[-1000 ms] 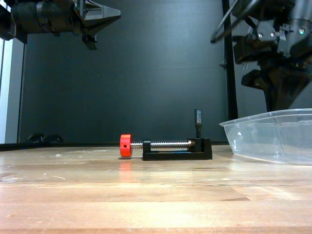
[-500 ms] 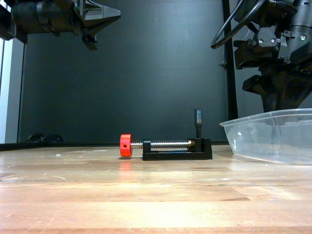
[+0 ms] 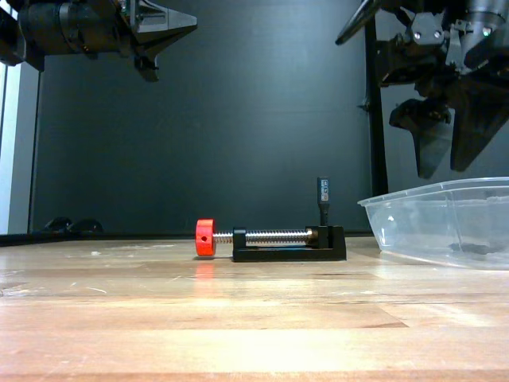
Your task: Remove the USB-C connector from the USB-C receptacle and place in the container
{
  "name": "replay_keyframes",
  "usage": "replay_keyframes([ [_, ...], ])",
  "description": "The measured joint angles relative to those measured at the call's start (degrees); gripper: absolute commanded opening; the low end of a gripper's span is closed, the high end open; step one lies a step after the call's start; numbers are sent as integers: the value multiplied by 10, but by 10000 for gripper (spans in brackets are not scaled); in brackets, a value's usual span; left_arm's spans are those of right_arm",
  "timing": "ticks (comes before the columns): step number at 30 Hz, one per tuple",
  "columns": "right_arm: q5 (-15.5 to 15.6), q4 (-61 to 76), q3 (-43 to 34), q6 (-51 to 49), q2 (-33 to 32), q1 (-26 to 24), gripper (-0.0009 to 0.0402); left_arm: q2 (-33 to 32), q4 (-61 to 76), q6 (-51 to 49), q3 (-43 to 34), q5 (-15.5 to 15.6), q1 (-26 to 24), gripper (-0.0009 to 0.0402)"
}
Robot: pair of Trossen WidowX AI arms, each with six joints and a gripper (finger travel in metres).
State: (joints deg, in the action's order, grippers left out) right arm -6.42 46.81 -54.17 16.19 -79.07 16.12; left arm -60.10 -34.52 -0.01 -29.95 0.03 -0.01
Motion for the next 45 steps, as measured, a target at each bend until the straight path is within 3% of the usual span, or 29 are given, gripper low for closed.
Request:
replay_keyframes([
  [7,0,-12,-7,11,14,-6,224,0,0,0,0,0,0,0],
  [20,2,-324,68,-115,160,-87,87,0,0,0,0,0,0,0],
  [28,49,-472,91,-142,176,-133,1,0,0,0,0,0,0,0],
  [32,90,-564,118,-136,176,-157,5,0,0,0,0,0,0,0],
  [38,105,-653,153,-122,176,-193,1,0,0,0,0,0,0,0],
  [45,121,-745,190,-107,176,-198,0,0,0,0,0,0,0,0],
])
